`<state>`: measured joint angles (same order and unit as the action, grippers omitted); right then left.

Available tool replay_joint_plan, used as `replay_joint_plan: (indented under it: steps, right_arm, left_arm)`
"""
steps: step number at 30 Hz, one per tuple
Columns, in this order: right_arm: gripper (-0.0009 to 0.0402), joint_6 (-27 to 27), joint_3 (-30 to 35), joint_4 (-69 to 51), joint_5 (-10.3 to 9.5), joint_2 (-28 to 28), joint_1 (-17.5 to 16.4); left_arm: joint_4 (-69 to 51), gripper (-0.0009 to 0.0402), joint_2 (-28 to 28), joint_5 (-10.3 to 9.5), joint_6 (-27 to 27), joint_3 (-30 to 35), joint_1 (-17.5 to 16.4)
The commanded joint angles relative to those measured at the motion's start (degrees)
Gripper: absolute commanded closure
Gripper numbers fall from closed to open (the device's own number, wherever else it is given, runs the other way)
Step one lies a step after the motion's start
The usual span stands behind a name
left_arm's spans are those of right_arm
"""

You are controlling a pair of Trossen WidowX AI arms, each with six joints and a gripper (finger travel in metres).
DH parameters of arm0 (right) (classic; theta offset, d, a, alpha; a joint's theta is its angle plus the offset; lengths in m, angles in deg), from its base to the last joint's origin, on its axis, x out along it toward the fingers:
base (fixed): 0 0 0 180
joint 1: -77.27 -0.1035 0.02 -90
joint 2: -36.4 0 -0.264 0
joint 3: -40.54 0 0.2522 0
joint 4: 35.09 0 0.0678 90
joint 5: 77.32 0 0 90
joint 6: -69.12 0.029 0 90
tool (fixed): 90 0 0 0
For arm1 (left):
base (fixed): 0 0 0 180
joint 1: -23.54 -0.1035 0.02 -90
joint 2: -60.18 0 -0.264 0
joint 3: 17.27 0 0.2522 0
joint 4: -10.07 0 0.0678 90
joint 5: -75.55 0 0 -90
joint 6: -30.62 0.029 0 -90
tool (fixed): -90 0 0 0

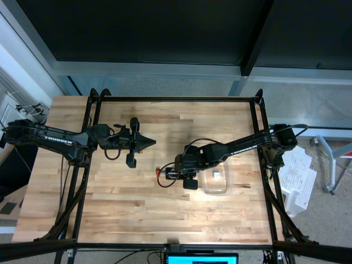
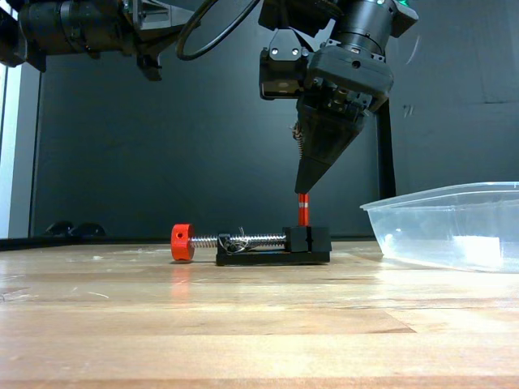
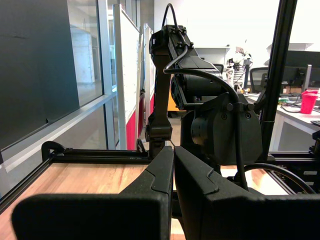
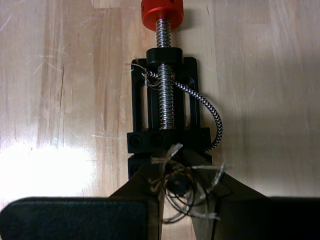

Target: Pick the RCA connector and install on taskboard

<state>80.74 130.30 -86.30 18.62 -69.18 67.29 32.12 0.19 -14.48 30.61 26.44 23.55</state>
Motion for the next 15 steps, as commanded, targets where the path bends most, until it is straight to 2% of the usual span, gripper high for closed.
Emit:
replay_joint_plan:
  steps: [1, 10, 15]
  right_arm:
    - [0.0381, -0.2, 0.0, 0.1, 0.07, 0.4, 0.0]
    - [0.0261, -0.1, 0.0, 0.3, 0.04, 0.5, 0.0]
    - [0.0213, -0.1, 0.0, -0.4, 0.04, 1.9, 0.0]
  left_arm:
    - [0.0, 0.0393, 0.0, 0.0, 0.0, 0.0, 0.0]
    - [0.0, 0.0393, 0.0, 0.0, 0.0, 0.0, 0.0]
    - [0.0, 0.0393, 0.0, 0.0, 0.0, 0.0, 0.0]
